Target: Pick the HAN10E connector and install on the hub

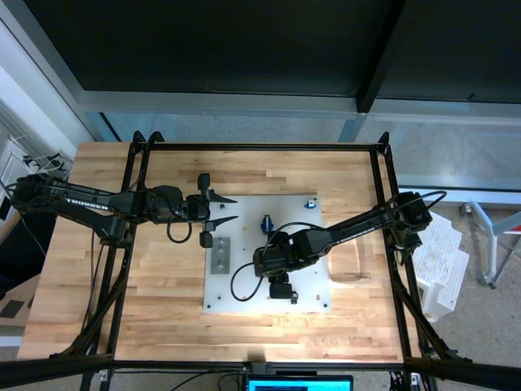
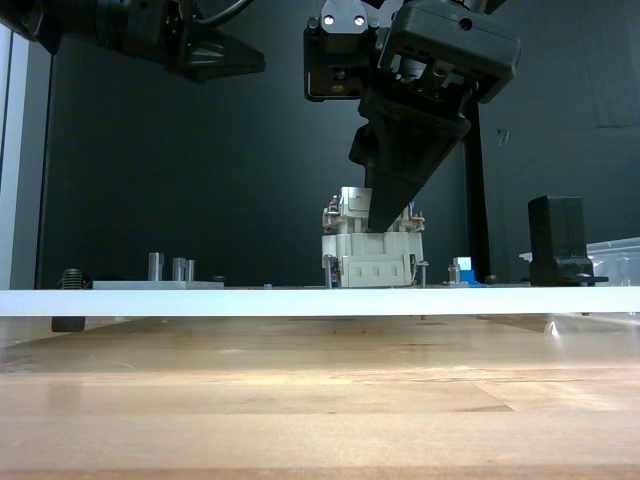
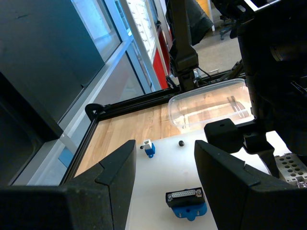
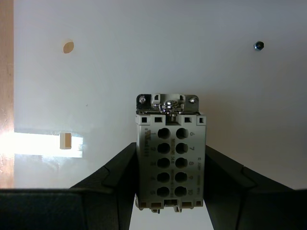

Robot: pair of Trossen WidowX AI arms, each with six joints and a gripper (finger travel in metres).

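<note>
The HAN10E connector (image 4: 170, 158), pale grey with two rows of round holes, stands upright between the fingers of my right gripper (image 4: 170, 147), which press on its two long sides. In the low view the connector (image 2: 348, 206) sits on top of the beige hub (image 2: 368, 268), which rests on the white board (image 2: 250, 300). My right gripper (image 2: 385, 228) points straight down over them near the board's front (image 1: 282, 287). My left gripper (image 1: 234, 209) hovers open at the board's left edge, holding nothing, with its fingers (image 3: 115, 177) spread wide.
A grey metal block with two holes (image 1: 220, 257) lies on the board's left side. A blue connector (image 1: 266, 222) and a small blue-white part (image 1: 311, 200) sit farther back. A black block (image 2: 560, 240) stands to the right. A clear plastic tub (image 3: 211, 103) lies beyond the board.
</note>
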